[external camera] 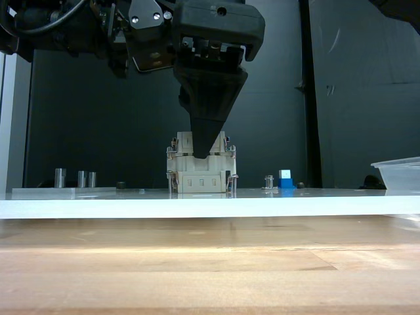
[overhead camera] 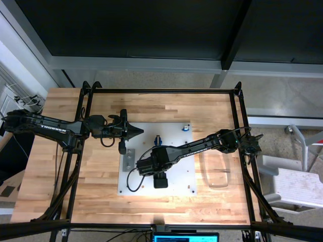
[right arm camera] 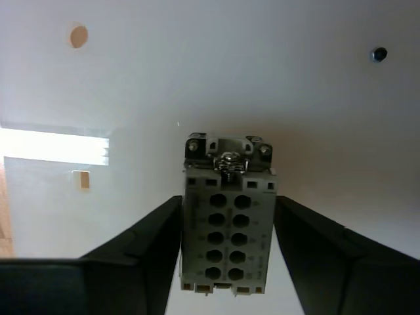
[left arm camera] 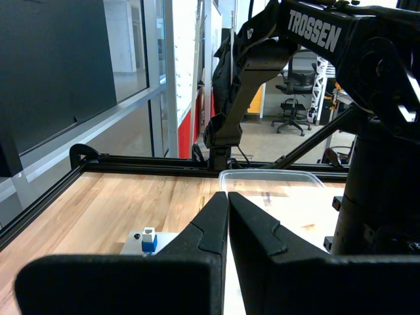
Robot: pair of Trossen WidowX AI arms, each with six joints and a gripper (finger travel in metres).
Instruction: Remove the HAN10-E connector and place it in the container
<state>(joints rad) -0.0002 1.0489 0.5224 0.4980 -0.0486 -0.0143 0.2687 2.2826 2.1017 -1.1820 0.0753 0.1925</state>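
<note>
- Table (overhead camera: 55, 166): wooden top, carrying a white plate (overhead camera: 176, 146) at its middle, under both sets of jaws.
- Left gripper (overhead camera: 140, 132) (left arm camera: 228, 194): hovering above the plate's far left part and pointing toward the right arm. Its jaws are pressing together along their whole length and gripping nothing.
- Grey metal block (overhead camera: 129, 160): lying on the plate on the near side of the left jaws, just to the left of the right jaws.
- Right gripper (external camera: 209, 147) (right arm camera: 228, 200): pointing straight down at the plate. Its jaws are closing on the HAN10-E connector, and each of its fingers (right arm camera: 141, 256) is sitting against one long side of the block.
- HAN10-E connector (external camera: 190, 164) (right arm camera: 228, 230): beige-grey block standing upright on the plate, pinched between the right jaws. In the right wrist view it is showing two rows of dark round holes. A screw and a metal bracket are lying at the end just past the fingertips. In the low view its base is sitting level with the plate.
- Small blue upright part (overhead camera: 185, 128) (external camera: 285, 178) (left arm camera: 149, 241): standing on the plate, apart from the right jaws on their right, ahead of the left jaws.
- Container (overhead camera: 217, 169) (external camera: 400, 172) (left arm camera: 272, 180): clear tray resting on the table just off the plate's right edge. It is lying well apart from the right jaws and straight ahead of the left jaws.
</note>
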